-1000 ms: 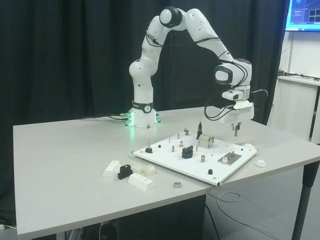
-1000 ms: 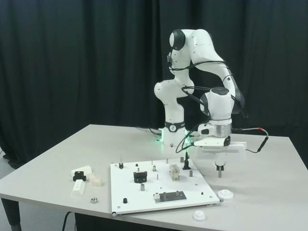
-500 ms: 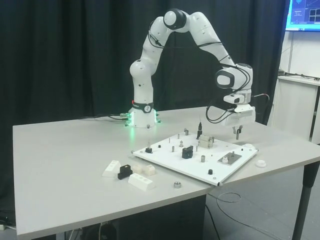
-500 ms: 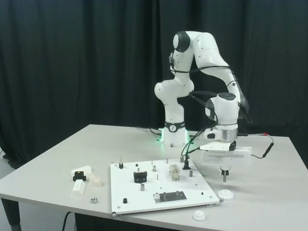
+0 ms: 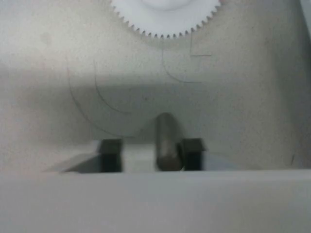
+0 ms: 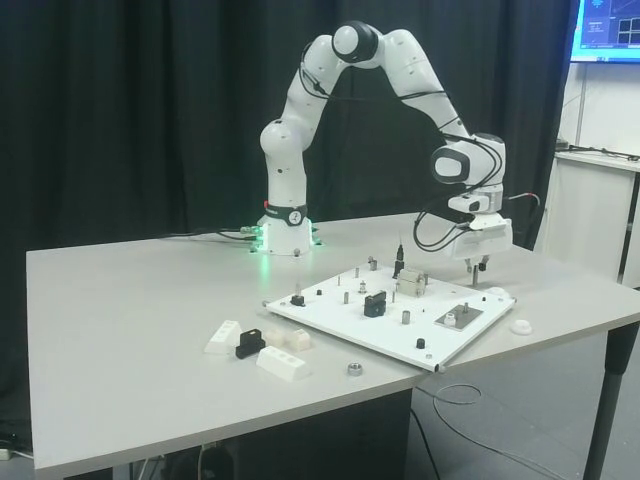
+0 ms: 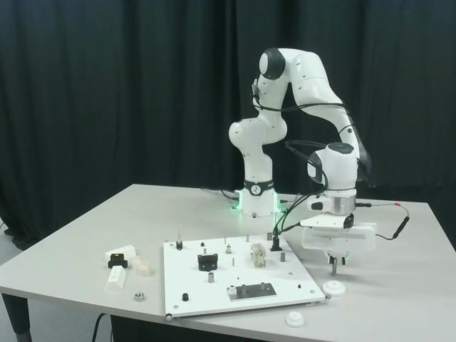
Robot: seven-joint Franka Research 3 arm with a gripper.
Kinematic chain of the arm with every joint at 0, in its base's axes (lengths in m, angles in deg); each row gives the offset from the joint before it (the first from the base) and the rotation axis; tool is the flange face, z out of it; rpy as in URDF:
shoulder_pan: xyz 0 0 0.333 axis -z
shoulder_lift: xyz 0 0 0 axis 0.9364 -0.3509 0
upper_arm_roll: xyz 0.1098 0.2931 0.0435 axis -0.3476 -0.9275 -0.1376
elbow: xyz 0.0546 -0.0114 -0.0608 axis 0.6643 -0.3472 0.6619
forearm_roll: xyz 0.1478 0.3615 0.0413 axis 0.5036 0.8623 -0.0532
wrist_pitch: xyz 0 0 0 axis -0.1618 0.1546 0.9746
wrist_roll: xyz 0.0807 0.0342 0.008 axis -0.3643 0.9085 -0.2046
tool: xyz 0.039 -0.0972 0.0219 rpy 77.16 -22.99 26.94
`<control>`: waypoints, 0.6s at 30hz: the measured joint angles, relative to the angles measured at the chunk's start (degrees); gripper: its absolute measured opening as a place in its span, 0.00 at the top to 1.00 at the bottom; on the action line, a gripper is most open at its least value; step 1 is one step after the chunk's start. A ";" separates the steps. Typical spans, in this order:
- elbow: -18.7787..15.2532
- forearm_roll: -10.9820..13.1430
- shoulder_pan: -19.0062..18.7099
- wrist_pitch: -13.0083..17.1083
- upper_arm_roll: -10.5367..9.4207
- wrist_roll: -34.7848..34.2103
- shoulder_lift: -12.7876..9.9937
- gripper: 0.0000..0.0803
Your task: Place round peg 3.
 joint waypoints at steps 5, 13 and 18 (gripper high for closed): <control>0.06 0.00 -0.04 0.04 -0.13 -0.13 -0.02 0.35; 0.43 0.00 -0.05 -0.12 -0.12 -0.40 0.29 0.08; 0.67 0.00 -0.05 -0.78 -0.02 -0.78 0.91 0.02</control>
